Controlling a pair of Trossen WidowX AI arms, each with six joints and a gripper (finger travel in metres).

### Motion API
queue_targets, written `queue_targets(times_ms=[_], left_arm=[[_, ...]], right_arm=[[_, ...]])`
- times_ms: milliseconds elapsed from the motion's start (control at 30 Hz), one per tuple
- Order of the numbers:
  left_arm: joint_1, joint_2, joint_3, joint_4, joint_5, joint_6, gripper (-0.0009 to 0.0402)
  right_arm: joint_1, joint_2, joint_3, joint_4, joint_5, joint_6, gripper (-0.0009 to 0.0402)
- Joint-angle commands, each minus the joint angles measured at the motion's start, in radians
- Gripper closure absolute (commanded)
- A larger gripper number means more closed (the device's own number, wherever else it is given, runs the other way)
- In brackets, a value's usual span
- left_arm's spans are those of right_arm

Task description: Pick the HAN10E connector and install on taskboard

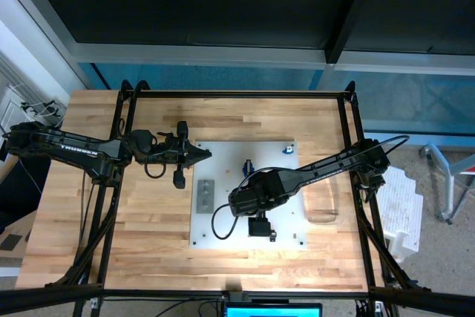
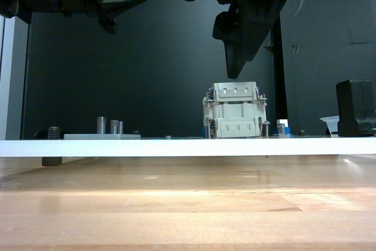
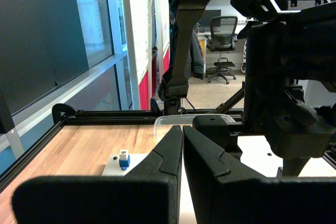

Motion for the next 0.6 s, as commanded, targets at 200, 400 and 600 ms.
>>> queue_targets(times_ms=[200,400,600], left_arm=[[0.000,0.000,0.000,0.000,0.000,0.000,0.0392],[0.000,0.000,0.000,0.000,0.000,0.000,0.0392],[0.000,0.000,0.000,0.000,0.000,0.000,0.0392]], right_arm=[[0.002,-0.010,0.002,0.000,0.001,0.000,0.0078],[0.002,-0.010,0.002,0.000,0.000,-0.001,0.0079],[0.002,-0.019,0.002,0.001,-0.038,-0.003,0.0079]])
